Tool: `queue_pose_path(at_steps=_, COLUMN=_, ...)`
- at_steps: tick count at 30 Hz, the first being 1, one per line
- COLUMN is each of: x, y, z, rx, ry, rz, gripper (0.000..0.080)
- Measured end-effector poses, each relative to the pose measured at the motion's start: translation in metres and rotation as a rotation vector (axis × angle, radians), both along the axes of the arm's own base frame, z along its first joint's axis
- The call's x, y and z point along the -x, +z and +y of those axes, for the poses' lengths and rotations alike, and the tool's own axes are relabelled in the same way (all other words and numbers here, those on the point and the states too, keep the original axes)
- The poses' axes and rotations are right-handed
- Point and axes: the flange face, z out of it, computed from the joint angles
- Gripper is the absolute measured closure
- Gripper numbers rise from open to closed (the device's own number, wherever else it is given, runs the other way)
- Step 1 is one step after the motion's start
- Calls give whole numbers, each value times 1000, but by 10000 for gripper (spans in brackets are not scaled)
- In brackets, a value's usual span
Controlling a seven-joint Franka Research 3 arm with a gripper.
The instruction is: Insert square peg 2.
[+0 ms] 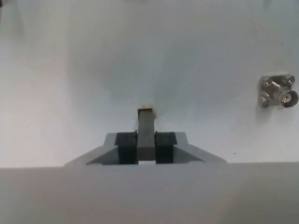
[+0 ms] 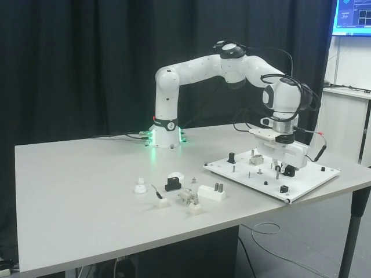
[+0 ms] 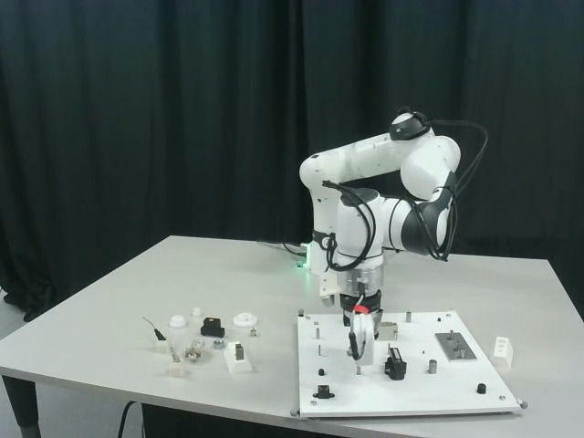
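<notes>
The gripper (image 1: 146, 148) is clamped on the square peg (image 1: 145, 133), black pads (image 1: 124, 147) pressing it from both sides, and the peg points straight down at the white board (image 1: 140, 60). In the wrist view the peg's lower end sits right at the board surface, with what looks like a small opening just around its tip, so the peg appears to be at the mouth of its hole or barely started in. How deep it has gone cannot be told from here.

From the first room view, the arm (image 2: 232, 63) reaches out over the white board (image 2: 313, 179) at the right end of the grey table (image 2: 75, 191), its gripper (image 2: 282, 168) low over the middle of the board. The second room view agrees: the gripper (image 3: 356, 349) hangs close above the board (image 3: 365, 397), among the other fixtures.

So the pick-up is done and the peg is carried to its place. Still left, by the look of it: pushing the peg fully home and letting go. A metal connector (image 1: 279, 91) is mounted well apart from the peg.
</notes>
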Motion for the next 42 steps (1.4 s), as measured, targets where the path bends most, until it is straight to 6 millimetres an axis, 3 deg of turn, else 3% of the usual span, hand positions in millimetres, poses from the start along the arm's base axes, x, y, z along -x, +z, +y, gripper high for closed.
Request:
queue_pose_path(at_steps=19, x=1, y=-4, z=-6, rx=29, ry=26, rz=-19, gripper=727)
queue_pose_path(at_steps=42, x=5, y=-4, z=5, rx=25, ry=40, rz=-21, gripper=727)
